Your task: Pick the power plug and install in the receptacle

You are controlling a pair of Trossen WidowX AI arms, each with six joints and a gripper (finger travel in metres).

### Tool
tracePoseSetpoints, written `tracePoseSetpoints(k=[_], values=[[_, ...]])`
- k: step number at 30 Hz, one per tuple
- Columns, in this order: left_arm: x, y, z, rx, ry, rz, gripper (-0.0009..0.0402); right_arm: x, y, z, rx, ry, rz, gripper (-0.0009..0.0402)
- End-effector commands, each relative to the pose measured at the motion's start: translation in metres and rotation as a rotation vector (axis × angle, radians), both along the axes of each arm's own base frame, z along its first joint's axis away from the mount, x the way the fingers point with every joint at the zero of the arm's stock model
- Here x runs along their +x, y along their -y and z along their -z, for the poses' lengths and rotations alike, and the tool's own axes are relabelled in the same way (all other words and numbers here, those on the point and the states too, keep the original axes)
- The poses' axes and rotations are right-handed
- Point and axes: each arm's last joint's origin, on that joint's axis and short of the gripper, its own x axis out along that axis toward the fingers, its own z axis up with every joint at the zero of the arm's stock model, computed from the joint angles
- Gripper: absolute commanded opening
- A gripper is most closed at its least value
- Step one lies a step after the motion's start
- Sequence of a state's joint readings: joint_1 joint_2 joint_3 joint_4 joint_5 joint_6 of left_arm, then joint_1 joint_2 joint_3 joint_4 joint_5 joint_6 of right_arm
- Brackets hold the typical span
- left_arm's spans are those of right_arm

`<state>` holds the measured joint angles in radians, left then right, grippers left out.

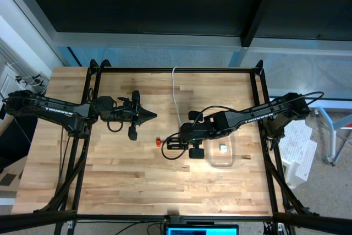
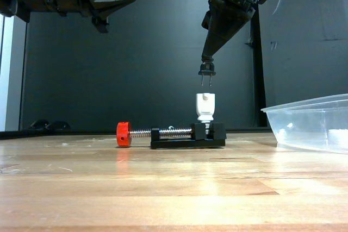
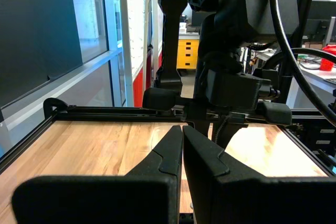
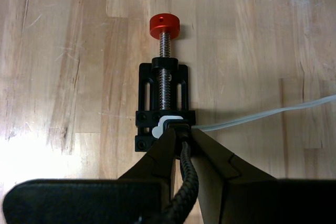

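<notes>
Landmark: mini vise [image 2: 187,134], lying on the table with its orange-red knob [image 2: 123,134] at one end.
Receptacle [image 2: 205,106]: clamped upright in the vise, with its white cord [image 1: 177,94] running away from the vise.
Power plug [image 2: 206,70]: directly above the vise, prongs down, apart from the receptacle top.
Right gripper [image 2: 206,59]: above the vise, fingers clamped on the power plug. A black braided cord runs up between the fingers.
Left gripper [image 1: 147,115]: well apart from the vise on the knob side, raised, fingers together on nothing.
Clear tray [image 2: 312,122]: beside the vise, opposite the knob.
Step in hand: the pick is done and the plug is being aligned over the socket.
Next move: judged to call for a straight descent with the prongs square to the slots. A tilt could jam them or push the block.
Writing: white lettering on both arms, too small to read.
</notes>
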<state>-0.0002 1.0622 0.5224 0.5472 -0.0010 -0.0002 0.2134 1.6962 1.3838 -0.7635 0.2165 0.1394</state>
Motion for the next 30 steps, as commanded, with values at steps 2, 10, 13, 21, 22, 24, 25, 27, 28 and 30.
tracePoseSetpoints(k=[2,10,13,21,22,24,25,27,28,30], values=[[0.0,0.0,-0.0002,0.0,0.001,0.0,0.0,0.0033,-0.0012,0.0048,0.009,-0.003,-0.006,0.0],[0.0,0.0,-0.0001,0.0,0.0,0.0,0.0,0.0047,-0.0014,0.0075,0.004,-0.01,-0.005,0.0],[0.0,0.0,-0.0002,0.0,0.001,0.0,0.0,0.0044,-0.0013,0.0076,0.003,-0.013,-0.005,0.0],[0.0,0.0,-0.0002,0.0,0.001,0.0,0.0,0.005,-0.0013,0.0089,-0.003,-0.018,-0.016,0.0],[0.0,0.0,-0.0002,0.0,0.001,0.0,0.0,0.005,-0.0013,0.0089,-0.003,-0.018,-0.016,0.0],[0.0,-0.0001,-0.0002,0.0,0.001,0.0,0.0,0.005,-0.0013,0.0089,-0.004,-0.018,-0.018,0.0],[0.0,0.0,-0.0002,0.0,0.001,0.0,0.0,0.005,-0.0013,0.0089,-0.004,-0.018,-0.018,0.0],[0.0,0.0,-0.0002,0.0,0.001,0.0,0.0,0.0051,-0.0014,0.0093,-0.004,-0.019,-0.018,0.0],[0.0,0.0,-0.0002,0.0,0.001,0.0,0.0,0.0054,-0.0014,0.01,-0.005,-0.021,-0.019,0.0],[0.0,-0.0001,-0.0002,0.0,0.001,0.0,0.0,0.0053,-0.0014,0.0105,-0.005,-0.022,-0.019,0.0]])
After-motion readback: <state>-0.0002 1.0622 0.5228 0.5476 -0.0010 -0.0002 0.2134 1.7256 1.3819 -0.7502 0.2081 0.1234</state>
